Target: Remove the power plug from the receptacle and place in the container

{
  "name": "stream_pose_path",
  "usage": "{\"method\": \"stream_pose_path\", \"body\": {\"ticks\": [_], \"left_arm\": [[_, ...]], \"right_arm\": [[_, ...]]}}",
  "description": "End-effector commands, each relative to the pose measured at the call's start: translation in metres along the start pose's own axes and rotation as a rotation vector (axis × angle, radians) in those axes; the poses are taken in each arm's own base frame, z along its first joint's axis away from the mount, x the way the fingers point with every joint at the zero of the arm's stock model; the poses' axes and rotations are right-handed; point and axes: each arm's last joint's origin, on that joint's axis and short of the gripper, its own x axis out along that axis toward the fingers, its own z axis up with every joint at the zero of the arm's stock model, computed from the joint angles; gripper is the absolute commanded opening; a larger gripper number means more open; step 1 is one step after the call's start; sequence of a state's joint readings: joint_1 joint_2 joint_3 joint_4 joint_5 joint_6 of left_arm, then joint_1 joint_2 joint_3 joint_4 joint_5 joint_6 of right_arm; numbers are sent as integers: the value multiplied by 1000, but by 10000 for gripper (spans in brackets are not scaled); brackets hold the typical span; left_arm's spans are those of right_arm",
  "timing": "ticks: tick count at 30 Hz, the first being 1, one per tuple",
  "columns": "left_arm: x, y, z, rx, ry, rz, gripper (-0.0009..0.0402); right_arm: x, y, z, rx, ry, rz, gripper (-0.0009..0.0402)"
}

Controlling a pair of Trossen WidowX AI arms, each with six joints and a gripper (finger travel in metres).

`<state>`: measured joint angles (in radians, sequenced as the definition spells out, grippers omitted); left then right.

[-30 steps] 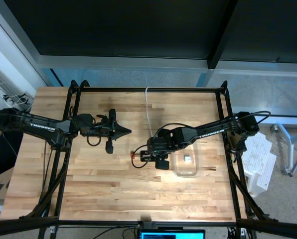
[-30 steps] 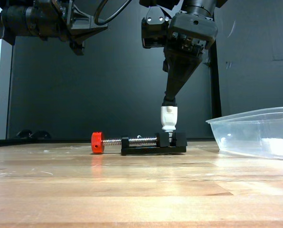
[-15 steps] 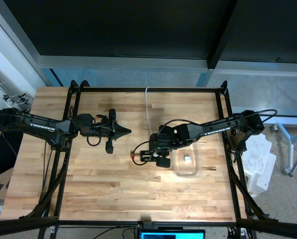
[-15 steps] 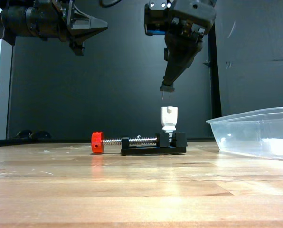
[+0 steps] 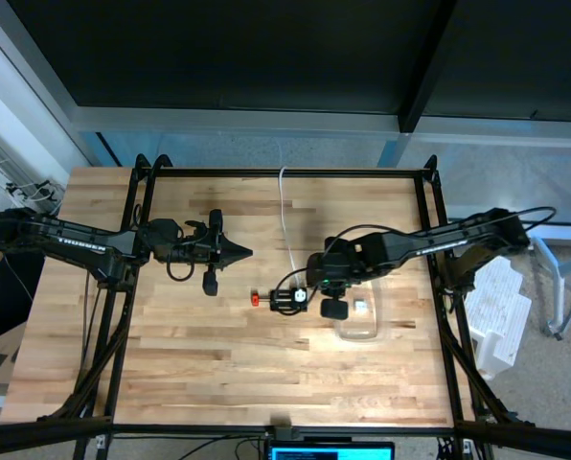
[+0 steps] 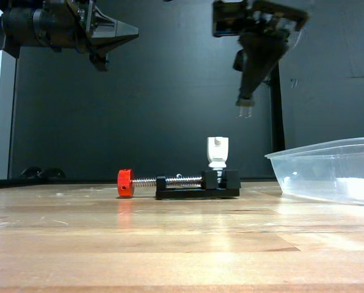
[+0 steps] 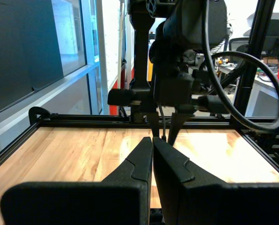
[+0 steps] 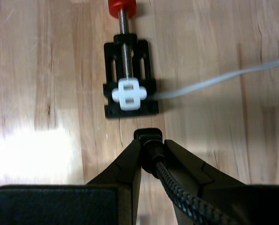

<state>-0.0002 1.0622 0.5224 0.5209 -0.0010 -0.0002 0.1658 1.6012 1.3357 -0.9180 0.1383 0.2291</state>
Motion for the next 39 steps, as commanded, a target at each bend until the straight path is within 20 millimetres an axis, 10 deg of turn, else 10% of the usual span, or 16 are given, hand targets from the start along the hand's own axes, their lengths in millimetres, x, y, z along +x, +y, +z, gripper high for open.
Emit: {"method": "stream_pose_path", "body": {"ticks": [1, 26, 39], "left_arm": [[0, 0, 0, 0, 0, 0, 0], [0, 0, 0, 0, -1, 0, 0], [0, 0, 0, 0, 0, 0, 0]], "right_arm": [[1, -1, -14, -9, 20, -3, 0], [26, 9, -81, -96, 129, -3, 5], [22, 13, -79, -87, 86, 14, 168]]}}
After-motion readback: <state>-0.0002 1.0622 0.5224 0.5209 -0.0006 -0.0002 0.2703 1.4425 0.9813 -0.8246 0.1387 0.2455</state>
